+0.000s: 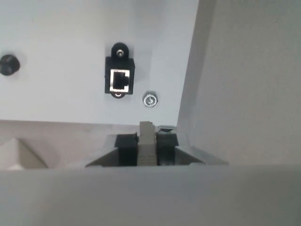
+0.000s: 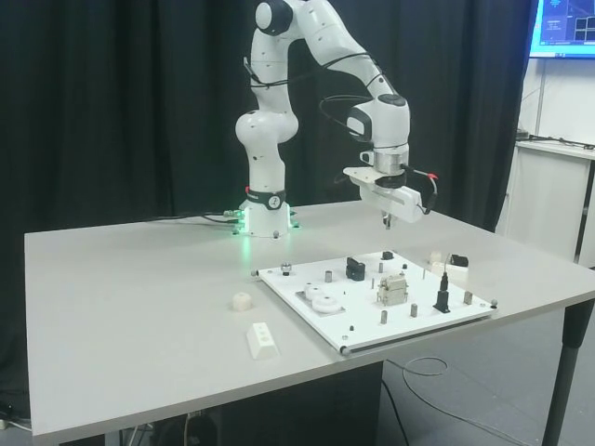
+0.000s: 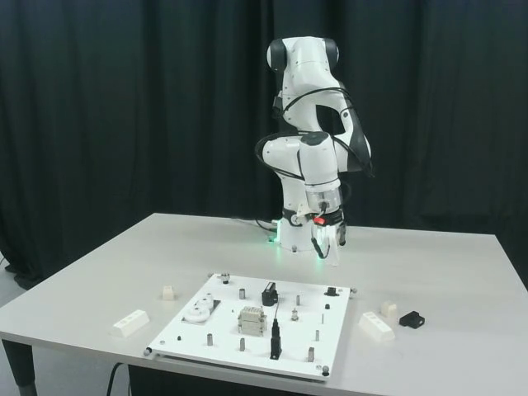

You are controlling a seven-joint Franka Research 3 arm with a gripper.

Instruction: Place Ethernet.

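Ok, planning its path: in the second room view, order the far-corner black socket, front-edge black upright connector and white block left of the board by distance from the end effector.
1. Small black socket, far corner of white board, beneath the end effector holding a grey plug.
2. Tall black upright connector, board's front edge.
3. White rectangular block, left of the board.

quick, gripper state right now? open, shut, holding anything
Gripper: shut on the Ethernet plug, held between its two black fingers, above the white board with the Ethernet socket in view below.
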